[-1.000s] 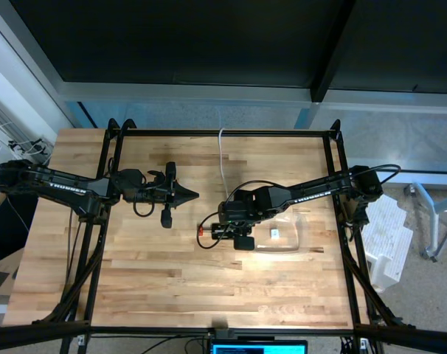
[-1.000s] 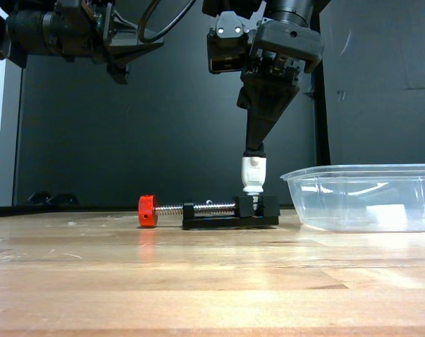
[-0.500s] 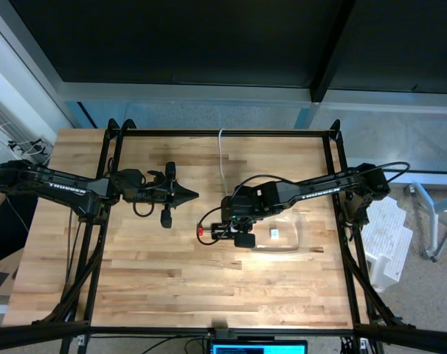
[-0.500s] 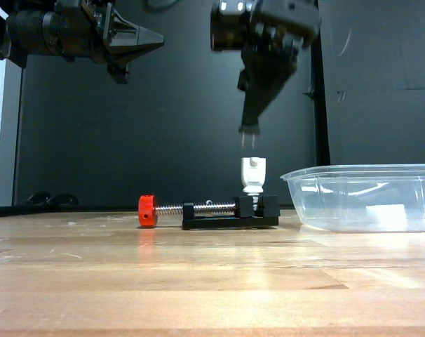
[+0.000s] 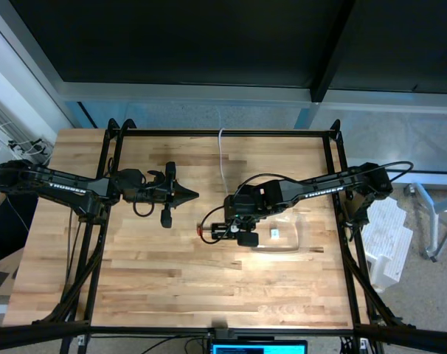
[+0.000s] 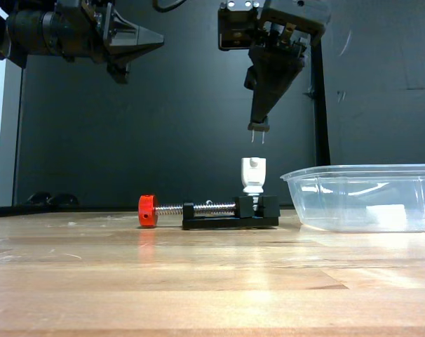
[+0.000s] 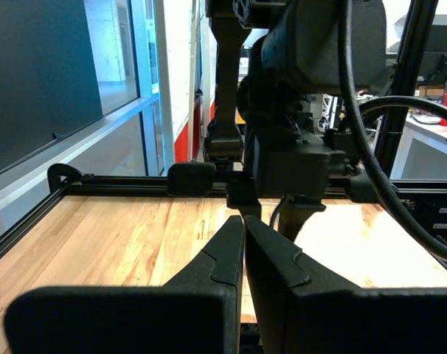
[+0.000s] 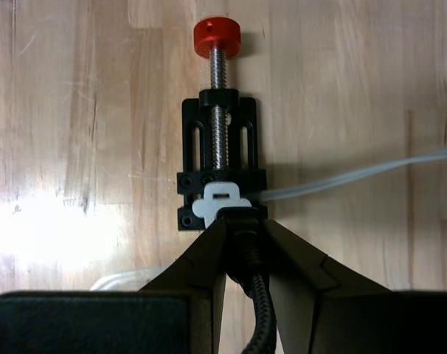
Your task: Remove the power plug from the receptacle and place in the container
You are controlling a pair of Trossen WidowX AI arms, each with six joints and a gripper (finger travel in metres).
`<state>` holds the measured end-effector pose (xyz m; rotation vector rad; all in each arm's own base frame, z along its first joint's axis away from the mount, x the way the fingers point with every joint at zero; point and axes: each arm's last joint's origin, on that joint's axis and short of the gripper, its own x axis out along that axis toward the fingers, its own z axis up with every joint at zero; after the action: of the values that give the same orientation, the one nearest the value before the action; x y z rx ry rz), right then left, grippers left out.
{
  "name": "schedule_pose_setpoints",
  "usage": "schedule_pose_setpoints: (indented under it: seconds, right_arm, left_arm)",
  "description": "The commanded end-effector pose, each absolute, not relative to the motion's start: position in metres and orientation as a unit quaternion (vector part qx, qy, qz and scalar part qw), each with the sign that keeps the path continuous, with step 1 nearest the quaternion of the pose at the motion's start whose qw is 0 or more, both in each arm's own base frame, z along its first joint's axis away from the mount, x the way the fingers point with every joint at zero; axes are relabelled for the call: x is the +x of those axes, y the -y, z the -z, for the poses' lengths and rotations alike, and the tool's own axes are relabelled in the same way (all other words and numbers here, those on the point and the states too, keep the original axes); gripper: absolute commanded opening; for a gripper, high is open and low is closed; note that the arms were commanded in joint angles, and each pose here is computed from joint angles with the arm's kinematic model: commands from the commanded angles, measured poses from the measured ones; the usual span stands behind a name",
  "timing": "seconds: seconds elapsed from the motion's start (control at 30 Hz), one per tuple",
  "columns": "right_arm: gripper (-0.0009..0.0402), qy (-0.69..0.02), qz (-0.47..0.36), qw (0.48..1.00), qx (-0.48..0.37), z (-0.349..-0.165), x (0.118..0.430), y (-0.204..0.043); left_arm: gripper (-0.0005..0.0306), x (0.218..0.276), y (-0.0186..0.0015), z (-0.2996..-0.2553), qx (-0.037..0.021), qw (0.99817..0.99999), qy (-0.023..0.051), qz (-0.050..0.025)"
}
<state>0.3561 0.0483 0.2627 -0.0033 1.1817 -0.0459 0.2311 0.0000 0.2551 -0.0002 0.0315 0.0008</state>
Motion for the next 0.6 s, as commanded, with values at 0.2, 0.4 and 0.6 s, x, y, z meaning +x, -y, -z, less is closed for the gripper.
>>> schedule_pose_setpoints:
  seconds: [0.2, 0.4, 0.6]
  right_arm:
    - [0.0000, -0.541, 0.031, 0.841, -0.001, -0.258, 0.325, -0.048]
    - [0.0000, -0.535, 0.024, 0.845, 0.000, -0.245, 0.301, -0.052]
    - [0.0000, -0.531, 0.018, 0.847, 0.001, -0.226, 0.284, -0.054]
  left_arm:
    - [0.0000, 0.2310, 0.0000, -0.2555, -0.0001, 0.99989, -0.0152, -0.0002]
    - [0.0000, 0.2311, 0.0000, -0.2554, -0.0001, 0.99988, -0.0152, -0.0004]
    - [0.0000, 0.2311, 0.0000, -0.2552, -0.0001, 0.99988, -0.0157, -0.0002]
